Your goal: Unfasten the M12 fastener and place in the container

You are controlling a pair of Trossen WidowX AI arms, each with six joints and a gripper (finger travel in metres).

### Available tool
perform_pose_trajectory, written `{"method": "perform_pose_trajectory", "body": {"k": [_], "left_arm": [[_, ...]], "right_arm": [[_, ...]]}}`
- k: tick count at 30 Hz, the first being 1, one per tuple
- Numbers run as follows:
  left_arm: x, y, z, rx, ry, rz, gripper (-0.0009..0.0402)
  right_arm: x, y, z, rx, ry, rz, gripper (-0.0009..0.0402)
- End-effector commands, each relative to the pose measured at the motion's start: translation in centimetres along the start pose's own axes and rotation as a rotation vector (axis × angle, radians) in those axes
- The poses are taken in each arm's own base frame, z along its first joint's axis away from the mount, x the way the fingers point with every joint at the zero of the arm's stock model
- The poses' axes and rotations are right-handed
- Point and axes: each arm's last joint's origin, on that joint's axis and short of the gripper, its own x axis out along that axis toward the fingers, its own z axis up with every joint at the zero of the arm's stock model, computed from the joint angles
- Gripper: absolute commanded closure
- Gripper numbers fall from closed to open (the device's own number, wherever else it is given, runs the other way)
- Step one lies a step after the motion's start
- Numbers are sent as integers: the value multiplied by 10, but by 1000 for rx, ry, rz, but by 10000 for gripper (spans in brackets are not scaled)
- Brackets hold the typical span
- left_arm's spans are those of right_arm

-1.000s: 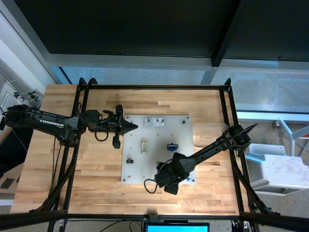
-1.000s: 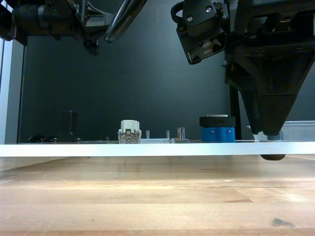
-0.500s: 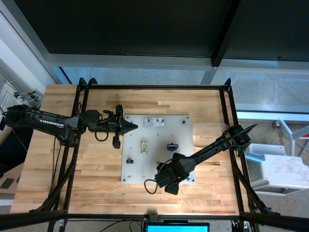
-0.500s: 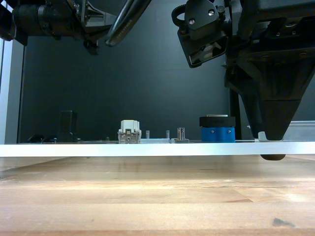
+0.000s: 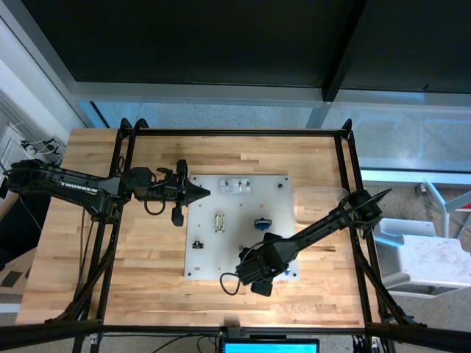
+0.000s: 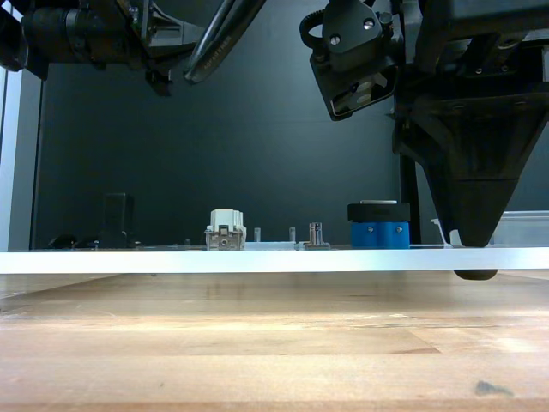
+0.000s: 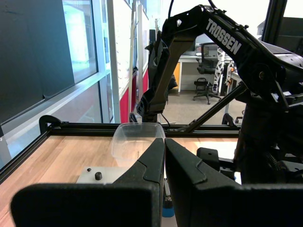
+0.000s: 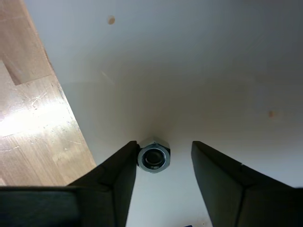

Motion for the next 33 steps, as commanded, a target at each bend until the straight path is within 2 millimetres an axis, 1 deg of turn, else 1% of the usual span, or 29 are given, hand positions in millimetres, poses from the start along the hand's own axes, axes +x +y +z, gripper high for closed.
{"method": "perform_pose_trajectory", "body": {"k": [1,10,14,16,18,25,33], "left_arm": [[0,0,0,0,0,0,393],[0,0,0,0,0,0,393],[0,0,0,0,0,0,393],[0,0,0,0,0,0,393],[0,0,0,0,0,0,393],[0,0,0,0,0,0,393],[0,0,0,0,0,0,393]], "right_arm": [[0,0,0,1,-1,-4,279],[-1,0,1,1,-7,3,355],[-1,1,1,-12,-13,8,381],[-1,1,2,-54,-22,16,390],[-1,2,3,-108,-29,21,394],[-1,2,3,-340,-32,18,389],[-1,2,3,-759,-36,10,389]]}}
